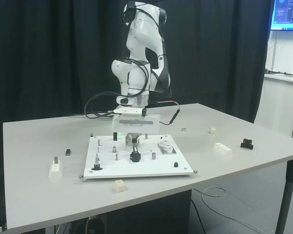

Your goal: Insert square peg 1.

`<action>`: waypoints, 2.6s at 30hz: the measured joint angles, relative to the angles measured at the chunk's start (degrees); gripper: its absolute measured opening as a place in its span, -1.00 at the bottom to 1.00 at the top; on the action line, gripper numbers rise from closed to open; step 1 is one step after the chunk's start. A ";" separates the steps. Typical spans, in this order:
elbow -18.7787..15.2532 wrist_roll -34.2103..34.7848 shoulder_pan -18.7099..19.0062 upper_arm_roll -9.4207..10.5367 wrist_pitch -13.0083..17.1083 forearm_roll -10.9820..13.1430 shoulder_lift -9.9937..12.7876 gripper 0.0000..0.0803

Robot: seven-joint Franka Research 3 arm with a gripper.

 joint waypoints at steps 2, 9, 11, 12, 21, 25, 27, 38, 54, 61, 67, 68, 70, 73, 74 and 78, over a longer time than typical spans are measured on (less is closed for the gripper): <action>0.00 0.00 0.00 0.00 -0.01 0.00 0.00 -0.93; 0.00 0.00 0.00 0.00 -0.16 0.00 -0.02 -0.93; 0.00 0.00 0.00 0.00 -0.26 0.00 -0.05 -0.93; 0.00 0.00 0.00 0.00 -0.33 0.00 -0.07 -0.93; 0.01 0.00 0.00 0.00 -1.32 0.00 -0.60 -0.93; 0.04 0.00 0.00 0.00 -1.88 0.00 -0.82 -0.93; 0.06 0.00 0.00 -0.01 -2.01 0.00 -0.89 -0.93; 0.06 0.00 0.00 -0.31 -2.18 0.00 -1.08 -0.93; 0.04 0.00 0.01 -0.50 -2.90 0.00 -1.08 -0.94; 0.04 0.00 0.06 -0.46 -2.93 0.00 -1.08 -0.94; 0.04 0.00 0.06 -0.45 -2.88 0.00 -1.08 -0.94; 0.04 0.00 0.06 -0.45 -2.86 0.00 -1.07 -0.94; 0.04 0.00 0.06 -0.45 -2.82 0.00 -1.07 -0.94; 0.04 0.00 0.06 -0.43 -2.77 0.00 -1.07 -0.94; 0.04 0.01 0.06 -0.41 -2.75 0.00 -1.07 -0.94; 0.04 0.10 0.06 -0.31 -2.55 0.00 -1.04 -0.94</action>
